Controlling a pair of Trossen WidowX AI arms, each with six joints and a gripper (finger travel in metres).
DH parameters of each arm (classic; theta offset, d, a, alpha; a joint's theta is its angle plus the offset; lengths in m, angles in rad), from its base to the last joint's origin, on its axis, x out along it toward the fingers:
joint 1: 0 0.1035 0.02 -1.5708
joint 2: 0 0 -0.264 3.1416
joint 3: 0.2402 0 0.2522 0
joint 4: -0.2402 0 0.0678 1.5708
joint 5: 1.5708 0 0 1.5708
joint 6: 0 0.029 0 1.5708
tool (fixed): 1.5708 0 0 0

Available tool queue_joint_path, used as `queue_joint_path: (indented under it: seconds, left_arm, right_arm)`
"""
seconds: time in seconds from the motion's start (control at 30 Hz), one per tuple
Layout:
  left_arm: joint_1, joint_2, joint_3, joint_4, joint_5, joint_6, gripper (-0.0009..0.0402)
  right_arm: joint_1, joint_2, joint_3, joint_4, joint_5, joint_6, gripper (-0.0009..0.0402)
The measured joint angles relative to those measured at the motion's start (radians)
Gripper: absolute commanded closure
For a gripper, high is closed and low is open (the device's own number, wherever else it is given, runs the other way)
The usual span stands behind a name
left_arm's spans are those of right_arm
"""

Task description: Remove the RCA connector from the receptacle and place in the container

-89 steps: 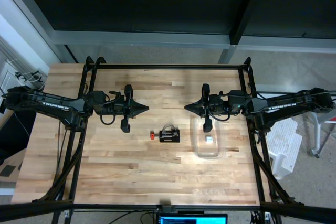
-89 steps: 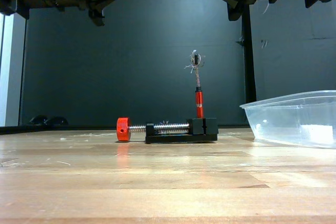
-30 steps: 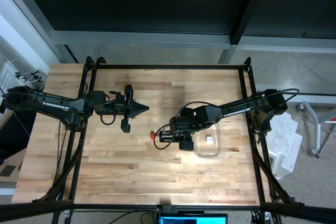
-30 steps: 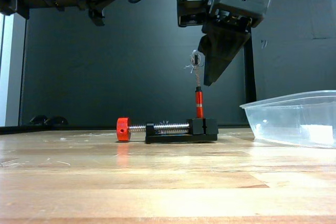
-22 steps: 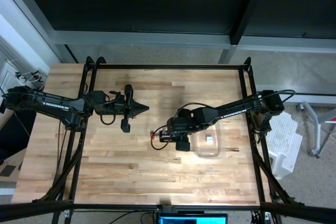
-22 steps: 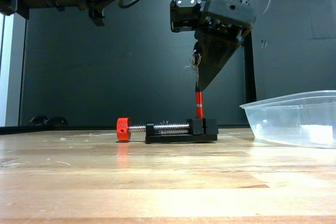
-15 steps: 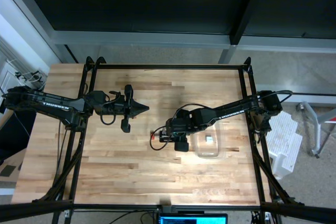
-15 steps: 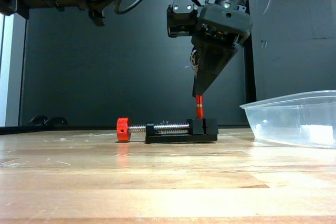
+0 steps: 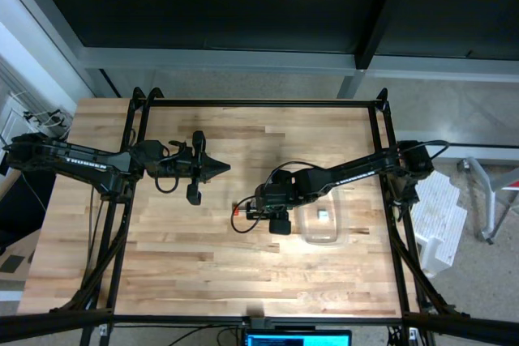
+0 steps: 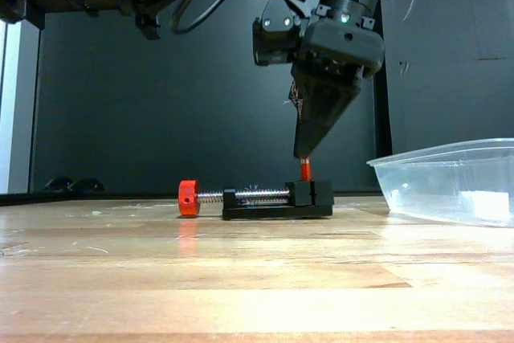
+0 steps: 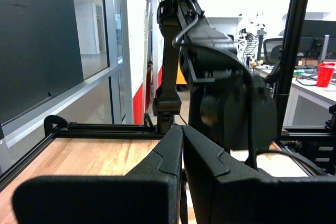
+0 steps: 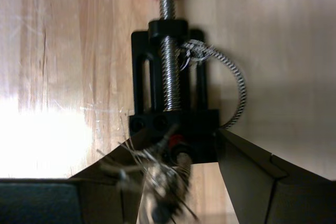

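Pale wooden planks made up the counter point(image 9: 203, 273), which was boxed in by a black tube frame point(image 9: 259, 104). Dark wall panels stood behind it, with grey floor beyond the far edge.

From the left edge the left arm reached inward, level and high above the wood. Its left claw point(image 9: 225, 168) hung well apart from everything on the counter, and the left wrist view showed its two fingers point(image 11: 170, 148) pressed together along a seam, closed on nothing.

From the right edge the right arm stretched in across the container's far end and bent steeply down, so the right claw point(image 10: 303, 150) pointed almost straight at the counter. Its fingers point(image 12: 247, 171) were spread and gripped nothing. They straddled the RCA connector point(image 10: 304, 169), with the tips just above the receptacle point(image 10: 277, 198).

That slim red plug stood upright in the end of the black block away from its red knob point(image 10: 188, 198). Only a short stub showed beneath the claw's tip in the low view. A silvery braided loop point(image 12: 236, 87) curled beside the block's screw.

Just to the right, apart from the block, the container point(image 10: 434, 168) sat on the wood. It held one small pale square chip point(image 9: 323, 215).
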Motion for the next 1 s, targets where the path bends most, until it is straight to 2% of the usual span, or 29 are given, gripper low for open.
queue_joint_path:
  seconds: [0.2, 0.5, 0.87, 1.0]
  left_arm:
    - [0.0, 0.0, 0.0, 0.0, 0.0, 0.0, 0.0393]
    - [0.0, 0.0, 0.0, 0.001, 0.0, 0.0, 0.0393]
    - [0.0, 0.0, 0.0, 0.0, 0.0, 0.0, 0.0393]
    - [0.0, 0.0, 0.0, 0.001, 0.0, 0.0, 0.0393]
  right_arm:
    - [0.0, -0.006, 0.0, -0.003, 0.002, -0.004, 0.0268]
    - [0.0, -0.007, 0.0, -0.004, -0.002, -0.003, 0.0291]
    - [0.0, -0.008, 0.0, -0.004, -0.01, -0.003, 0.0395]
    - [0.0, -0.008, 0.0, -0.005, -0.01, -0.003, 0.0388]
